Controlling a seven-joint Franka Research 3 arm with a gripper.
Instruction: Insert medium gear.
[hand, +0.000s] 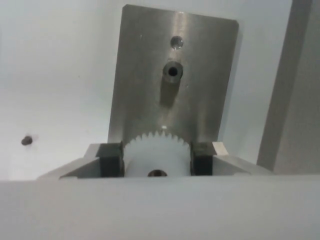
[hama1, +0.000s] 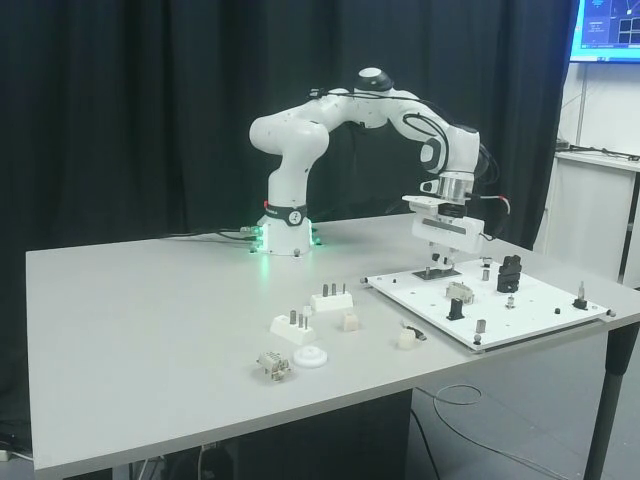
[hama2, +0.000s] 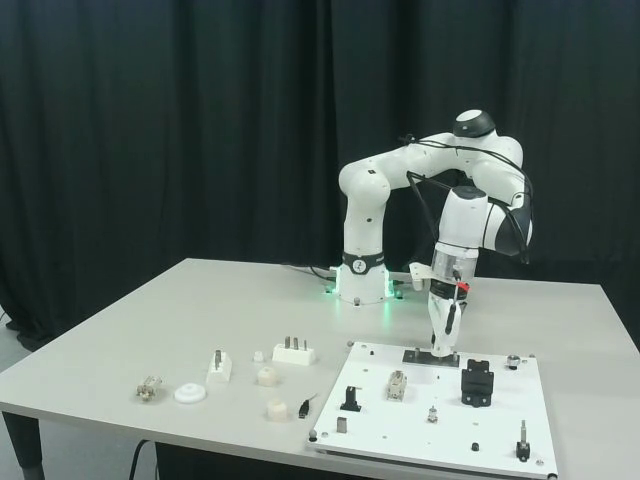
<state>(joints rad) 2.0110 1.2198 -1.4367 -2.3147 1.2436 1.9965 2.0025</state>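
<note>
On the grey bench (hama1: 150, 310) sits a white board (hama1: 520, 315) with a metal plate (hand: 175, 90). The gripper (hand: 157, 159) squeezes the white gear (hand: 156, 152) just above it. Line the gear's hole up with the peg (hand: 172, 72), then go down slowly.

Wrist view: close above metal plate (hand: 172, 75) | first room view: distant, oblique to white board (hama1: 530, 315) | second room view: distant, frontal; both share board (hama2: 400, 425), arm (hama2: 445, 190).

Black curtains (hama2: 200, 130) are hanging right across the back of the room. A grey table (hama1: 150, 310) is standing in front, and a lit screen (hama1: 605, 30) is glowing in the corner.
</note>
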